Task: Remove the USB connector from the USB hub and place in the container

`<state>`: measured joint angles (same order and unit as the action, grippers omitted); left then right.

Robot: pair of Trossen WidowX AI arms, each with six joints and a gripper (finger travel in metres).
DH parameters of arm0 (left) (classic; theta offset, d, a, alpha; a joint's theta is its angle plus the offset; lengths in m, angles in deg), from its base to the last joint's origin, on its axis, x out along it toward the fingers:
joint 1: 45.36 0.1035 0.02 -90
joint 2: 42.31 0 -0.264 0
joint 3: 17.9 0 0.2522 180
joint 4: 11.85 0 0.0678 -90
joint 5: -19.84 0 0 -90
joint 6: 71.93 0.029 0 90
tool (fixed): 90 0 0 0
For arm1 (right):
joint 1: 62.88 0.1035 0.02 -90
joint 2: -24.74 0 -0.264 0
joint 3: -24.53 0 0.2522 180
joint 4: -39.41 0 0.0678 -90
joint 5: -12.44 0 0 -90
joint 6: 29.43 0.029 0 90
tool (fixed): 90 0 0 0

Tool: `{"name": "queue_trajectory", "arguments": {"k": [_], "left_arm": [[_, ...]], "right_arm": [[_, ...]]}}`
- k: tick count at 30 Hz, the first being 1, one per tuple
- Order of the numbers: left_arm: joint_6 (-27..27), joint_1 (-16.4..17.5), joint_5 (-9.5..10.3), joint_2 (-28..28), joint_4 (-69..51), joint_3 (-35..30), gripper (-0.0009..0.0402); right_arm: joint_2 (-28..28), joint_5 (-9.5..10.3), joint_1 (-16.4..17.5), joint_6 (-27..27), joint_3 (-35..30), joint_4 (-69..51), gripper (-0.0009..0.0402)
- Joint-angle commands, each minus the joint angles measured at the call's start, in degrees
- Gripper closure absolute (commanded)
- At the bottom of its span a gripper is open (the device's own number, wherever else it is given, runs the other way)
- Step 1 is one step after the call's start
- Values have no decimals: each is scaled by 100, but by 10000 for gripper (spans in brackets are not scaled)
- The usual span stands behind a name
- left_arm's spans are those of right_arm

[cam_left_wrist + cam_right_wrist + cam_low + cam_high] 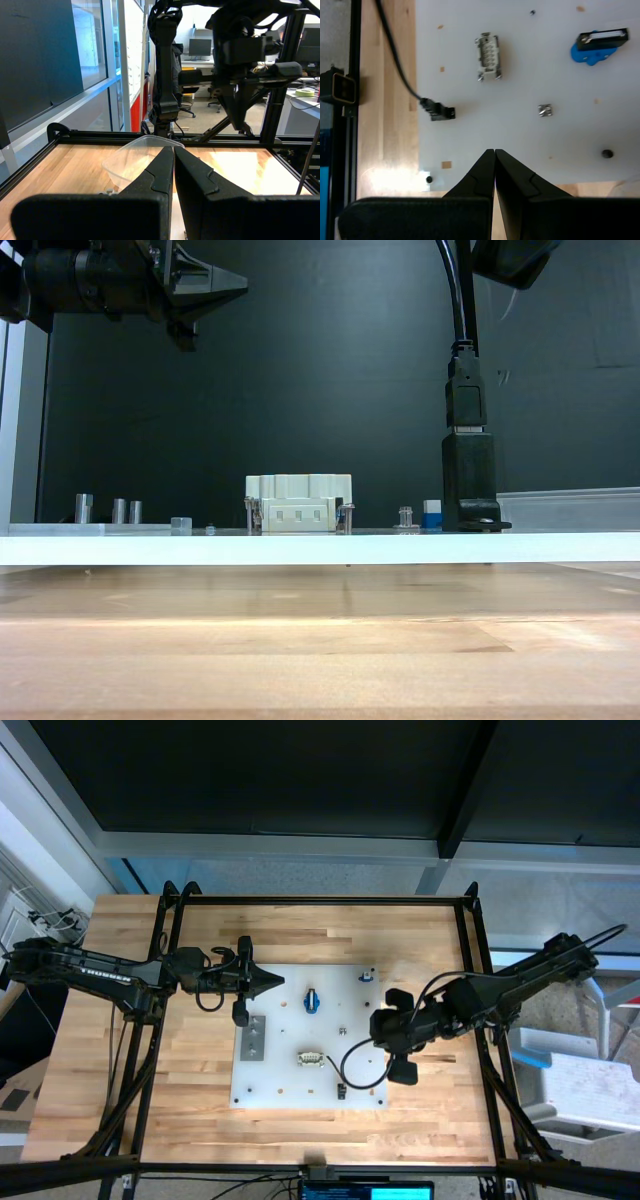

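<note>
The wooden table (130, 1070) carries the white task board (285, 1090), and by these views none of the task is done yet. The left gripper (272, 982) hangs high over the board's left edge, fingers pressed together and holding nothing. The right gripper (494, 150) hovers above the board's right side looking down on it, its fingers likewise together and empty, well apart from the plug.

The clear container (135, 160) sits past the left gripper toward the right arm. Nothing shows inside it.

The USB connector (466, 400) stands upright, still seated in the USB hub (470, 485) near the board's front right corner. Its thin black cable (350, 1060) curls away over the board's edge.

Everything is left, I judge: the right gripper, the nearer one, must open, come down over the plug, close on it, pull it out and carry it to the container.
</note>
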<state>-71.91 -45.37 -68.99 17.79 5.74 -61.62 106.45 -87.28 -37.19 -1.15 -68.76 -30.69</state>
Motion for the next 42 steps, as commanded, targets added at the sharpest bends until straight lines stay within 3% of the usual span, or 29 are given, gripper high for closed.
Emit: {"name": "queue_trajectory", "arguments": {"k": [1, 9, 20, 25, 35, 42], "left_arm": [[2, 0, -2, 2, 2, 0, 392], [2, 0, 0, 2, 2, 0, 392], [2, 2, -2, 2, 2, 0, 392], [0, 0, -2, 2, 0, 0, 392], [2, 0, -2, 2, 2, 0, 392], [2, 0, -2, 2, 0, 0, 392]], "right_arm": [[173, -39, 127, 107, -79, -48, 393], [476, -295, 466, 439, -81, 52, 380], [962, -273, 664, 603, -260, 278, 260], [1202, -278, 686, 599, -466, 302, 226], [1539, -299, 697, 599, -549, 577, 217], [1709, -424, 695, 575, -538, 798, 216]]}}
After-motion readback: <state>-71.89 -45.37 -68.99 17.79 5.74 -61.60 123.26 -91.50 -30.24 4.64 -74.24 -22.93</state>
